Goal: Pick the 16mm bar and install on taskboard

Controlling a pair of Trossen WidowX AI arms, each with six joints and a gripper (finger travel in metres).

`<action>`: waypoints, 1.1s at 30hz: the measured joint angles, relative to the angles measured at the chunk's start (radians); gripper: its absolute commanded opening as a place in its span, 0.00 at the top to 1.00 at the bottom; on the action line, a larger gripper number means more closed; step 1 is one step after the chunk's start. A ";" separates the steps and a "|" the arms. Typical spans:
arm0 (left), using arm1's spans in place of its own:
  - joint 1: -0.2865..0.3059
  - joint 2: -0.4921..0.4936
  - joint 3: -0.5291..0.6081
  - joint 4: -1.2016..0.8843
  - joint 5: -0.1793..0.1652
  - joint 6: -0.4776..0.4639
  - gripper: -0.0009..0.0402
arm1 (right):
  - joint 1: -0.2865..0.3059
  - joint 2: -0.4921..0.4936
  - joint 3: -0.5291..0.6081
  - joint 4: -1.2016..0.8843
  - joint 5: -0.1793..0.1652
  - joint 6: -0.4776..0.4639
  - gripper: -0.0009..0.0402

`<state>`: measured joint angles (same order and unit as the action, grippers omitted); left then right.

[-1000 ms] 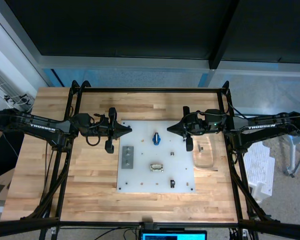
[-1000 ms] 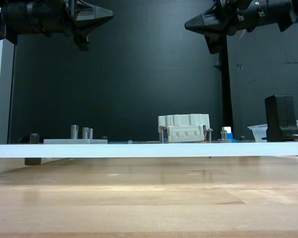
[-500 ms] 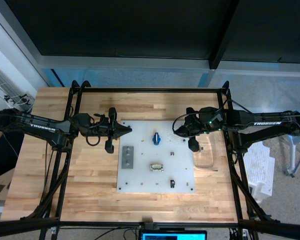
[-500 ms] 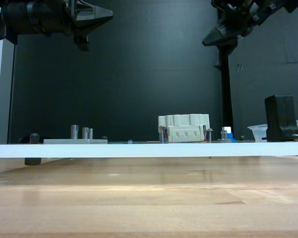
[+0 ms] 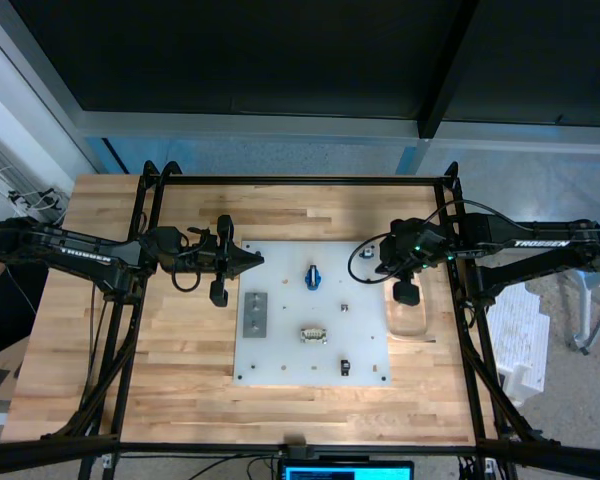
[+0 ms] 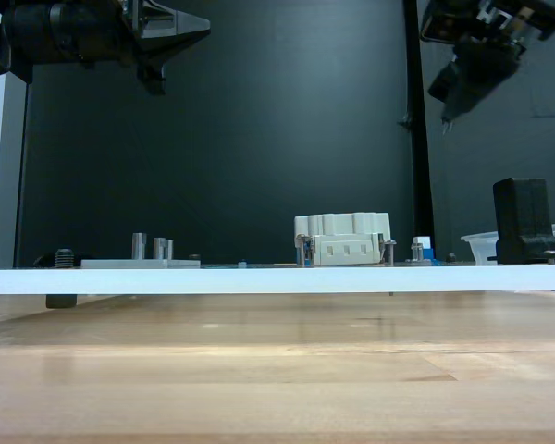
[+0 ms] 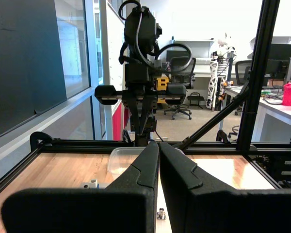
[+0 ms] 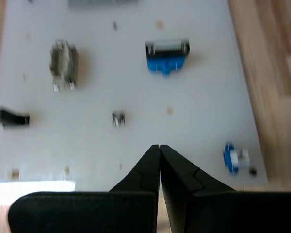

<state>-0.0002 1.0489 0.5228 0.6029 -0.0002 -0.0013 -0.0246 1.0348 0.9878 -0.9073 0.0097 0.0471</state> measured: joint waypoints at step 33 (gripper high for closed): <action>0.000 0.000 0.000 0.000 0.000 0.000 0.98 | 0.001 0.146 0.079 -0.454 0.006 -0.002 0.98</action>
<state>-0.0002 1.0485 0.5228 0.6025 -0.0002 -0.0010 -0.0238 1.1812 1.0668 -1.3609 0.0162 0.0448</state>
